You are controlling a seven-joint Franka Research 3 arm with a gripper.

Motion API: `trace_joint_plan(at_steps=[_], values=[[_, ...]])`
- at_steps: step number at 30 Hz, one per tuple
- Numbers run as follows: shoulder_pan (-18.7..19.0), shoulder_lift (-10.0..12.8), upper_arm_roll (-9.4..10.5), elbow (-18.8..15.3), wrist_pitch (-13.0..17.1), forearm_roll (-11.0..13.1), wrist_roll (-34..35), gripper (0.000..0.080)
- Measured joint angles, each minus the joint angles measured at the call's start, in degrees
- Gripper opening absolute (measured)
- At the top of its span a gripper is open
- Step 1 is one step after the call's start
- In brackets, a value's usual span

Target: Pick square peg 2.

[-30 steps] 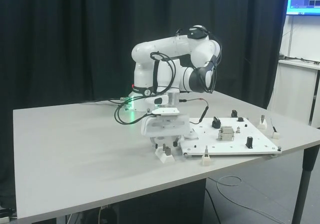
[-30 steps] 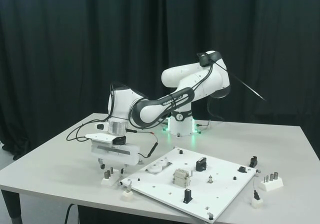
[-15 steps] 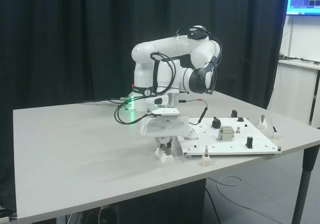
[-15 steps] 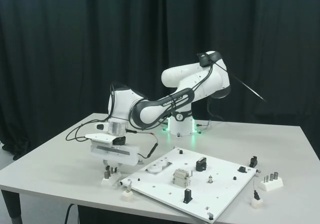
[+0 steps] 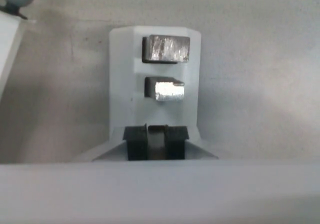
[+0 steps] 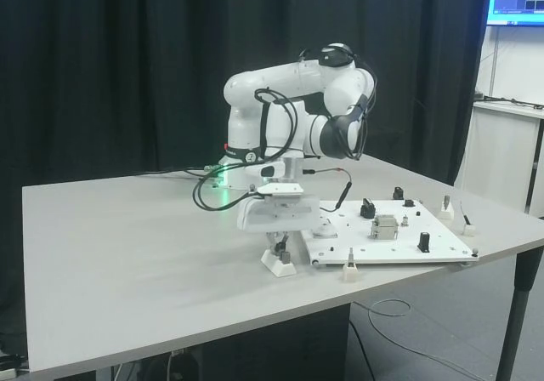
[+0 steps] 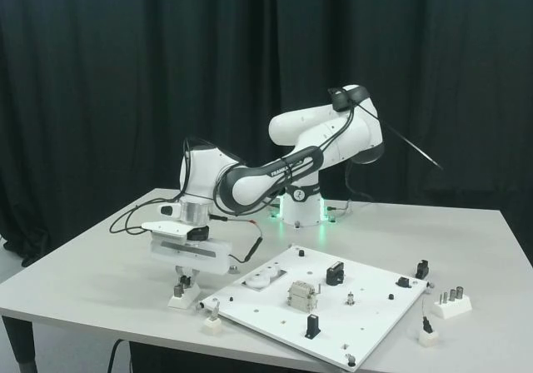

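Wrist view: end effector (image 5: pixel 155 142) down on white peg holder (image 5: pixel 120 84), black fingers (image 5: pixel 135 143) clamped on small square peg (image 5: pixel 156 140) at holder's near end. Two more square pegs, mid one (image 5: pixel 165 90) and bigger one (image 5: pixel 166 49), sit free in same holder. Holder (image 7: pixel 181 299) sits near front edge of grey tabletop (image 7: pixel 108 265), just beside corner of white assembly board (image 7: pixel 275 310).
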Motion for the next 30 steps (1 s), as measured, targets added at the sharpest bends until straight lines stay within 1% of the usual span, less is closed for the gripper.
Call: trace_joint_plan(at_steps=[3,10,19,23,30], values=[[0.15,0.17,-0.32,-0.19,-0.47,-0.09,0.03,0.0073],[0.53,0.50,-2.06,-0.31,-3.20,-0.70,0.21,0.0073],[1.03,1.11,-4.88,-0.30,-6.60,-1.86,0.54,0.0072],[1.25,1.66,-6.02,-0.22,-7.61,-2.83,0.54,0.0072],[1.48,1.91,-7.66,0.24,-9.55,-3.33,0.54,0.0072]])
